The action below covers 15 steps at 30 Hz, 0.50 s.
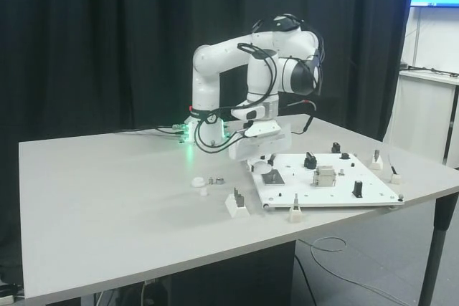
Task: Insert large gear.
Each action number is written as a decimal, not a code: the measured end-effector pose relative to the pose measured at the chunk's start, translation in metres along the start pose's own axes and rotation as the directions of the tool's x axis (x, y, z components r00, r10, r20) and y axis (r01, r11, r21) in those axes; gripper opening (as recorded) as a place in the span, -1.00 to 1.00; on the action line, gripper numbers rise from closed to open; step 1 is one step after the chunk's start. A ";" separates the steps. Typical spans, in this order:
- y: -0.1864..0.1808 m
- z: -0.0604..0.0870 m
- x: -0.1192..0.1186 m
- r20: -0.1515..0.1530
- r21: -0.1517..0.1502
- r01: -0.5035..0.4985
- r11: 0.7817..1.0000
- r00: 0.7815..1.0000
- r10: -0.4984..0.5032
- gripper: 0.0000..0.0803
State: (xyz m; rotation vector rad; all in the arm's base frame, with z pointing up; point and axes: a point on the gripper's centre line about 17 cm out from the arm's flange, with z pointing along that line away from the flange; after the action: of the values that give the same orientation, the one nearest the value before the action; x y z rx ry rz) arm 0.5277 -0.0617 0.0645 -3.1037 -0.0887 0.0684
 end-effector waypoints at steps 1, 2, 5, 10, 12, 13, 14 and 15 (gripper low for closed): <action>-0.001 0.000 0.001 -0.003 -0.004 0.000 1.000 1.000 0.000 0.48; -0.002 -0.001 0.002 -0.005 -0.009 0.002 1.000 1.000 -0.002 0.48; -0.004 -0.002 0.006 -0.012 -0.027 0.013 1.000 1.000 -0.014 0.48; -0.008 0.000 0.008 -0.014 -0.052 0.027 0.998 0.999 -0.028 0.48; -0.012 0.002 0.009 -0.013 -0.056 0.033 0.998 0.999 -0.034 0.48; -0.013 0.003 0.009 -0.012 -0.057 0.036 0.998 0.999 -0.037 0.48; -0.015 0.004 0.009 -0.011 -0.057 0.040 0.998 0.999 -0.040 0.48; -0.017 0.005 0.009 -0.009 -0.057 0.044 0.997 0.999 -0.044 0.48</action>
State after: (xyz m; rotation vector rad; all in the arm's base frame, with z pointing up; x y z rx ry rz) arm 0.5355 -0.0438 0.0592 -3.1569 -0.1612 0.0489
